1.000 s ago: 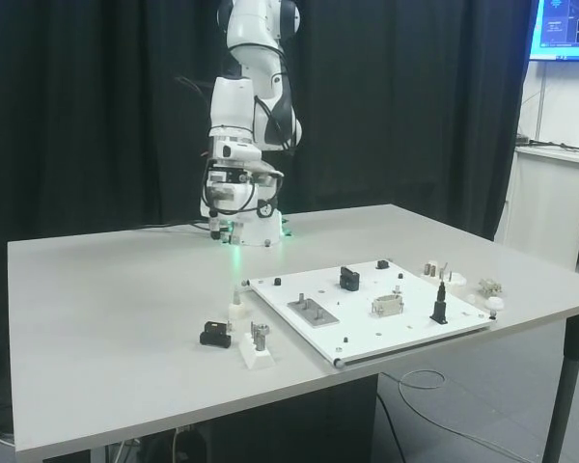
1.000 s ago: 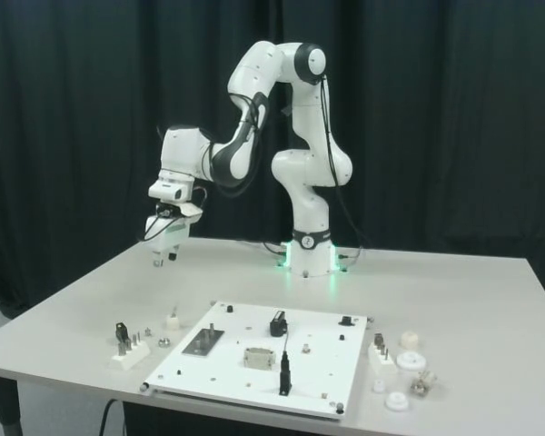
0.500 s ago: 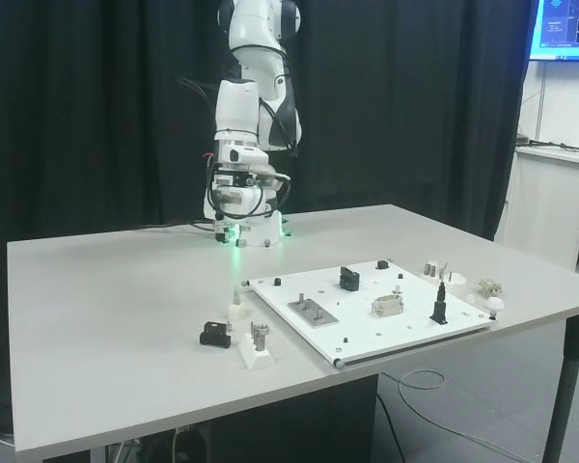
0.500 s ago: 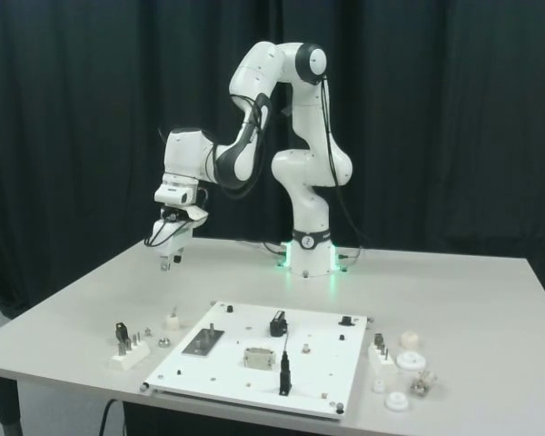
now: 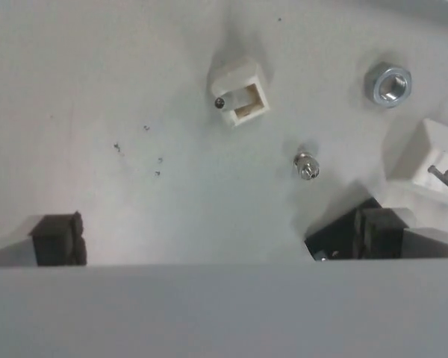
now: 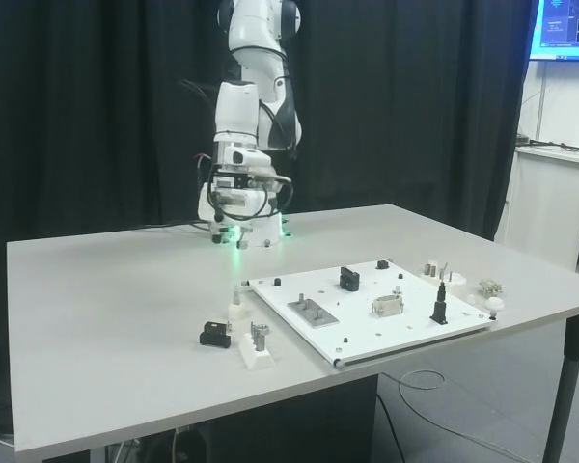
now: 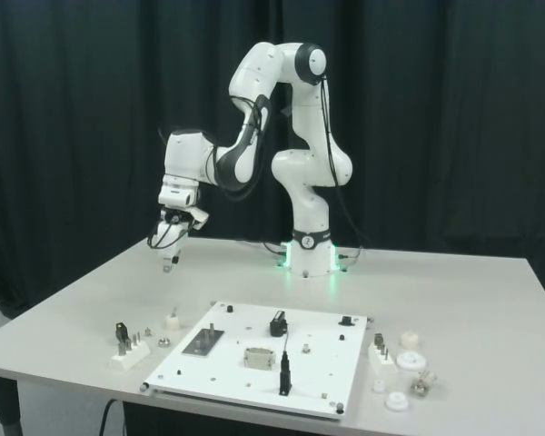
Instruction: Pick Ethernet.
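— What are the fingers doing?

— The gripper (image 5: 218,235) has two black fingertips (image 5: 56,239), set wide apart with nothing between them but bare grey table (image 6: 96,289). It hangs in the air above the table, touching nothing.

— And straight below it?

— The wrist view shows one small white block (image 5: 240,91) with a square recess, one grey hex nut (image 5: 388,84) and one short screw (image 5: 306,165), each lying apart from the others. A white holder (image 5: 433,160) with pins sits just beside the nut.

— Where is the Ethernet?

— One black Ethernet plug (image 6: 212,335) lies on the table next to that white holder, near the table's front edge and off the white board (image 6: 367,333). From the wrist it is only a dark patch half hidden behind one fingertip. The gripper is well apart from it, higher and farther back towards the arm's base (image 7: 311,259).

— What is on the board?

— Three larger black pieces, one flat grey plate (image 6: 309,311) and one grey connector (image 6: 388,306). Beyond the board's far side lie a few small white parts; I cannot count them surely.

— How many arms?

— One white arm (image 7: 254,100), with a green glow at its base.
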